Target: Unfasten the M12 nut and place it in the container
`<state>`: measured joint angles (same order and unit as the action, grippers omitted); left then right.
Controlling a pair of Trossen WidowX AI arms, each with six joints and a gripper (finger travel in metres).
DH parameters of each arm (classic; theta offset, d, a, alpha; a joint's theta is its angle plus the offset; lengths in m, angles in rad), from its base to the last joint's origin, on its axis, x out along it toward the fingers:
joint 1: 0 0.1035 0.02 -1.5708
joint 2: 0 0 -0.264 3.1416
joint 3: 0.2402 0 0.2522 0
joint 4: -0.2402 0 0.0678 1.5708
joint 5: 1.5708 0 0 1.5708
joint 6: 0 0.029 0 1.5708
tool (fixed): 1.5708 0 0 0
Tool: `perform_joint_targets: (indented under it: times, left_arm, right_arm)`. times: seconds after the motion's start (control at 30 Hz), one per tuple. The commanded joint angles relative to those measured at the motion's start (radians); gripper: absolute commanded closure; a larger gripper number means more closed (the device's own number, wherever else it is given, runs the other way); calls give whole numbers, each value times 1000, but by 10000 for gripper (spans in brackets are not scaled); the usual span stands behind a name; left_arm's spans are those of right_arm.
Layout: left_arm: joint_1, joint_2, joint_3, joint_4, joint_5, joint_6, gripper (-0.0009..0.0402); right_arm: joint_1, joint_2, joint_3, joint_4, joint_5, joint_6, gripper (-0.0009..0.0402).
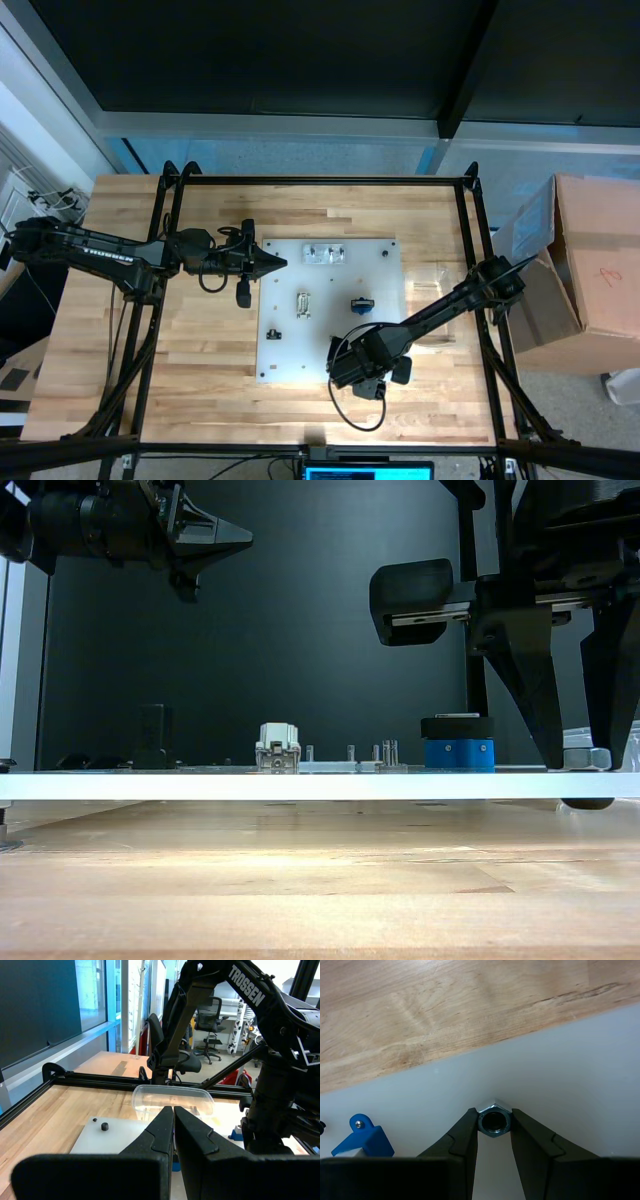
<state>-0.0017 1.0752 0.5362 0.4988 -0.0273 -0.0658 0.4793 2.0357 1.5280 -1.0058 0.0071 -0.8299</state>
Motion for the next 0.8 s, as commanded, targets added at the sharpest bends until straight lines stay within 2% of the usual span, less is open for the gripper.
perform_joint_targets:
  times: [0.03,0.37,0.67,0.8]
  left_arm:
    - [0,0,0,0,0,0,393]
    - [0,0,0,0,0,0,393]
    - [0,0,0,0,0,0,393]
    - [0,0,0,0,0,0,393]
  right_arm:
    - [0,1,0,-6,0,-35,336]
    - [-1,1,-1,-11,0,-68,299]
    - [-1,-5,-1,-29,-1,-68,204]
    - [-1,-22,-1,-35,-3,-7,183]
